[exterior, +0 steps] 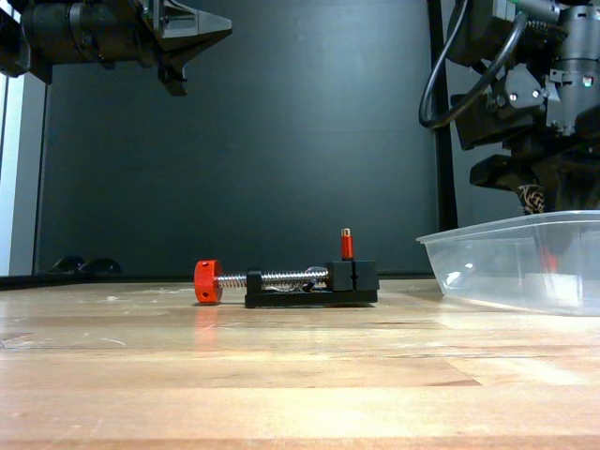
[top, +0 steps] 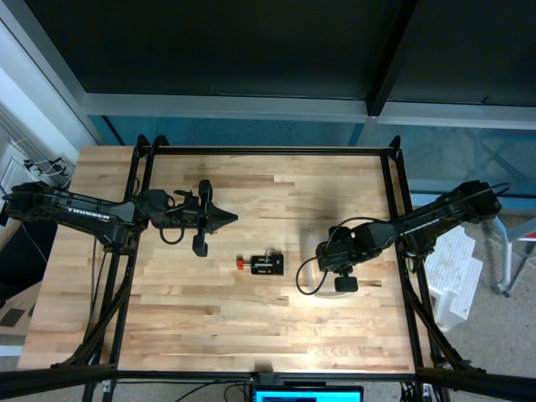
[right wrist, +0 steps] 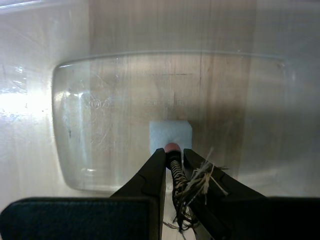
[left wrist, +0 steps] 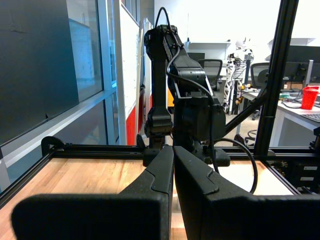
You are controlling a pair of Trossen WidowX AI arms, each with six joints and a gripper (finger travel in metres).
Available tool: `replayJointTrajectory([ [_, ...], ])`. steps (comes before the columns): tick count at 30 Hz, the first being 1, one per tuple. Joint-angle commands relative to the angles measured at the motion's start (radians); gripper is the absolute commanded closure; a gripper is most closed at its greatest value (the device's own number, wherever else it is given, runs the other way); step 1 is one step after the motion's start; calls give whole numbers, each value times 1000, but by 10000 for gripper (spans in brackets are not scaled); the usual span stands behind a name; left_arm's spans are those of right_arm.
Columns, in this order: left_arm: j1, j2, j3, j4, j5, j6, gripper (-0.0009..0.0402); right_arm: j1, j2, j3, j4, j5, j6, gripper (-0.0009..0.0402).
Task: Pick the rca connector and install on the hub
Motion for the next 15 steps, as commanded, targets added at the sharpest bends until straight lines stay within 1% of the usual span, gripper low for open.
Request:
replayJointTrajectory([
  [1, 0, 0, 0, 0, 0, 0, 393, 0, -16, 25, -33, 1, -1, 389],
  [15, 0, 0, 0, 0, 0, 0, 393, 0, -73, 145, -200, 4, -1, 389],
])
